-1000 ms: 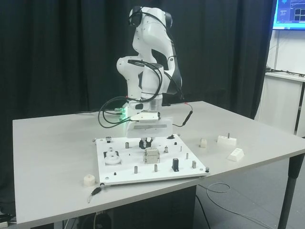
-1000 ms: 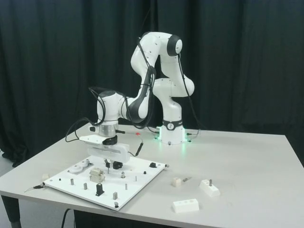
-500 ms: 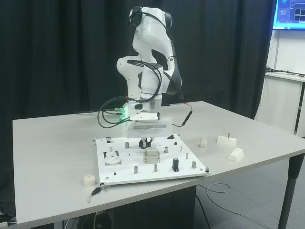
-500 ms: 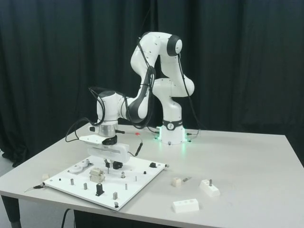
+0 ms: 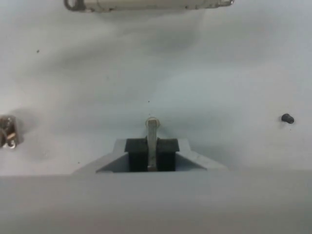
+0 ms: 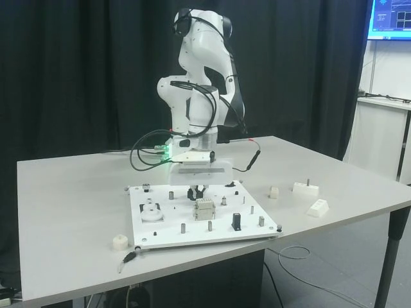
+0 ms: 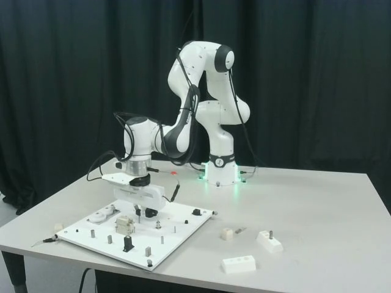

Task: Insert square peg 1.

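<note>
In the wrist view my gripper (image 5: 152,157) is shut on a thin grey square peg (image 5: 152,136). The black fingertips (image 5: 136,155) press it from both sides, and the peg's lower end pokes out past them toward the white board (image 5: 219,83). I cannot tell whether the tip touches the board. From the first room view the gripper (image 6: 194,191) hangs low over the middle of the board (image 6: 250,232), just behind a small grey and white block (image 6: 203,208). The second room view shows the gripper (image 7: 138,213) beside that block (image 7: 125,224).
Several short pegs stand upright on the board, with a black bracket (image 6: 236,221) and a white round part (image 6: 151,212). A small white cylinder (image 6: 119,242) lies off the board's front left corner. White blocks (image 6: 306,187) (image 6: 317,208) and a small cube (image 6: 274,192) lie to the right.
The gripper has shifted very slightly over the board, and the cable hanging from the wrist has swung a little. Its hold on the peg is unchanged.
</note>
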Robot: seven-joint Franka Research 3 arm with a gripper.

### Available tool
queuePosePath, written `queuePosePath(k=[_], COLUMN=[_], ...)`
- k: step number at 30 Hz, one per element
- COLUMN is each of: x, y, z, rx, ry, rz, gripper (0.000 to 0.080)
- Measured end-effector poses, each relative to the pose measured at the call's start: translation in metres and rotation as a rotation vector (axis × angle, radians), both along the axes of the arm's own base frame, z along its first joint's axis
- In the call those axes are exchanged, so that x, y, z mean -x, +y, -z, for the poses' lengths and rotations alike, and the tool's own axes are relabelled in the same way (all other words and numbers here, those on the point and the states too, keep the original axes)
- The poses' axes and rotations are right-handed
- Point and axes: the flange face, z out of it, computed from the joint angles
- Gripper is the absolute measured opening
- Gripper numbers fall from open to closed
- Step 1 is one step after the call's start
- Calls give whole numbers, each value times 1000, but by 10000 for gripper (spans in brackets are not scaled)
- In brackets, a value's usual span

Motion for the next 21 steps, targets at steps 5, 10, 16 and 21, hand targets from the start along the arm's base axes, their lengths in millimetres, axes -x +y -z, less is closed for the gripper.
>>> queuePosePath(k=[5, 10, 16, 21], x=[0, 0, 0, 0], y=[1, 0, 0, -1], z=[1, 2, 2, 2], rx=[2, 4, 5, 6], ry=[1, 3, 3, 4], rz=[-18, -66, -79, -111], gripper=[34, 34, 34, 34])
